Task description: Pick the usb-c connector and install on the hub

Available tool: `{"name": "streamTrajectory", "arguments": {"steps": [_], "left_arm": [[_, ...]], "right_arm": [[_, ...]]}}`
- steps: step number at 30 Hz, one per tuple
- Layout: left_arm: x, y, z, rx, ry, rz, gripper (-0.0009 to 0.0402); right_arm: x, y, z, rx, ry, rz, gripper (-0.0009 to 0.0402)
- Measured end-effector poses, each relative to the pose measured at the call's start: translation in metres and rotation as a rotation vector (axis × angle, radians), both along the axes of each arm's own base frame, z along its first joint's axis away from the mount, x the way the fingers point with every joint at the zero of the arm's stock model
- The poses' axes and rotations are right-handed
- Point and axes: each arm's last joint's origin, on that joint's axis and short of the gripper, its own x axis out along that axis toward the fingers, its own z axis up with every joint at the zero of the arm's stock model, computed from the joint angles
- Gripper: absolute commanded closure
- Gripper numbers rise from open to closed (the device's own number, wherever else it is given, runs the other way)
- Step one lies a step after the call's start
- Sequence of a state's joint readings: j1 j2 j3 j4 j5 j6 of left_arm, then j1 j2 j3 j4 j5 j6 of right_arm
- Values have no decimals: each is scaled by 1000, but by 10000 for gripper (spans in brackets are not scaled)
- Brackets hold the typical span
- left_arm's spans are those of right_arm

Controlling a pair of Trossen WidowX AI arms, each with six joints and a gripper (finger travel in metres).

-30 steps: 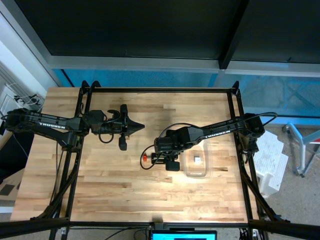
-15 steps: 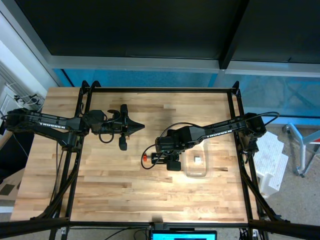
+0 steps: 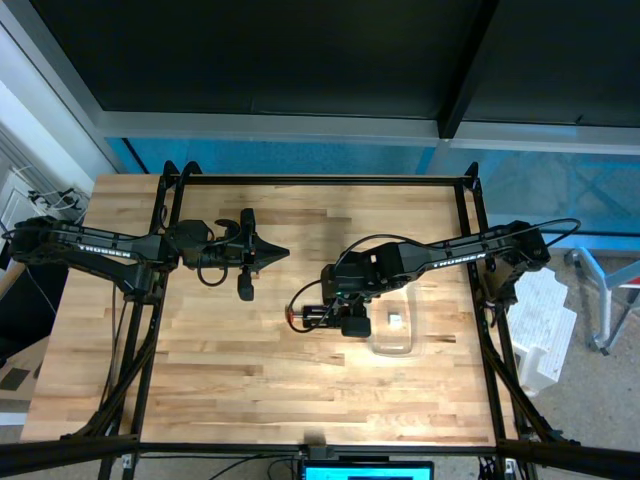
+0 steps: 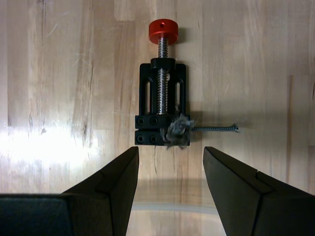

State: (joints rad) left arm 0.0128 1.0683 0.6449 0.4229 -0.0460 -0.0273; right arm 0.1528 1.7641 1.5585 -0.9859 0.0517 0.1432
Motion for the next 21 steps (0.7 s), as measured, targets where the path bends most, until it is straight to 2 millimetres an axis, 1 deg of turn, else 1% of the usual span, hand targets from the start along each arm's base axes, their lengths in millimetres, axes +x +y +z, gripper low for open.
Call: {"name": "streamTrajectory", "arguments": {"steps": [5,10,17,21], "left_arm": [[0,0,0,0,0,0,393],[0,0,0,0,0,0,393],[0,0,0,0,-1,0,393],[0,0,0,0,0,0,393]], "right_arm": [[-16,-3,6,2,-32,5,212],[-27,-5,3,7,-58,2,212],[-32,-6,5,10,-83,2,213],[-39,-11,11,11,-146,6,219]]}}
